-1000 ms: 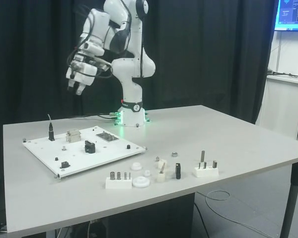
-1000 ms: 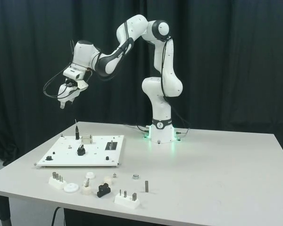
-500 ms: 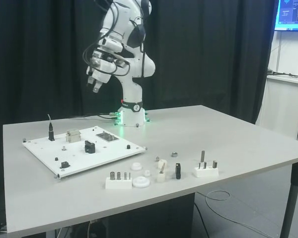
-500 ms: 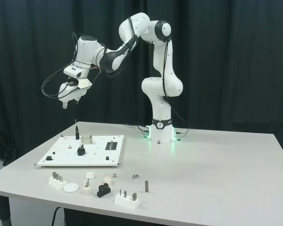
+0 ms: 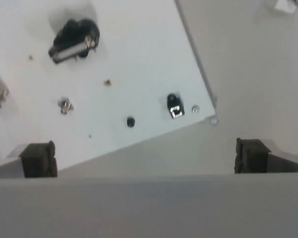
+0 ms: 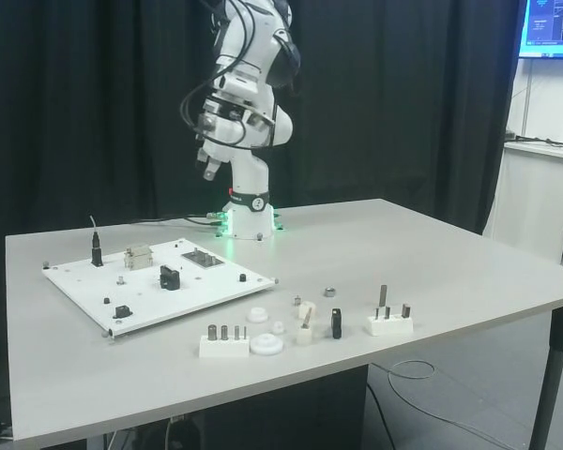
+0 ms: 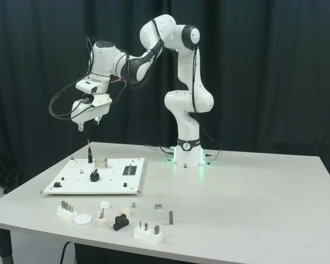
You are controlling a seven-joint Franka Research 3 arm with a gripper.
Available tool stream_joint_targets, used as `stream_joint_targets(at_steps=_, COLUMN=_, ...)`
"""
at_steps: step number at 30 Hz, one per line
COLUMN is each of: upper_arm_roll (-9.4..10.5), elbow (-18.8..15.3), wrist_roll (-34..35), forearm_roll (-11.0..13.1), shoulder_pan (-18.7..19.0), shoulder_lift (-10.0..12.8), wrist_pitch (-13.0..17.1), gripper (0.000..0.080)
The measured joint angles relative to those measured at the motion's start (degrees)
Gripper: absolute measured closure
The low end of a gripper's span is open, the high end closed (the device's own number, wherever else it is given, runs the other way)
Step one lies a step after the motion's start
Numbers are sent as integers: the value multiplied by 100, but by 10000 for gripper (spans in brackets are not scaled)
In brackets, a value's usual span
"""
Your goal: Pick Ethernet.
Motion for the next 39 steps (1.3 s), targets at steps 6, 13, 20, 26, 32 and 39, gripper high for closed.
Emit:
stream_joint_targets(at_steps=6, upper_arm_roll=5, elbow=193, wrist_roll=215, forearm_roll=292, shoulder_pan=212, shoulder_lift=127, wrist_pitch=-242, gripper=3)
stream_joint_targets(at_steps=13, upper_arm_roll=14, elbow=378, wrist_roll=436, forearm_roll=559, shoulder_pan=469, shoulder_lift=229, wrist_pitch=-527, gripper=3)
stream_joint_targets(at_steps=20, upper_arm_roll=33, elbow=515, wrist_roll=863, forearm_roll=785, shoulder_pan=691, shoulder_lift=308, wrist_pitch=-767, gripper=3)
stream_joint_targets(at_steps=26, upper_arm_roll=85, elbow=575, wrist_roll=1345, forearm_roll=961, shoulder_pan=850, shoulder_lift=342, wrist_pitch=-902, gripper=3)
stream_joint_targets(at_steps=32, upper_arm_roll=182, elbow=625, wrist_roll=1930, forearm_roll=1136, shoulder_pan=965, shoulder_lift=391, wrist_pitch=-964, gripper=3)
stream_joint_targets(at_steps=39, upper_arm_roll=290, elbow=662, wrist_roll=3052, forearm_roll=1314, shoulder_pan=1074, shoulder_lift=498, wrist_pitch=-979, gripper=3)
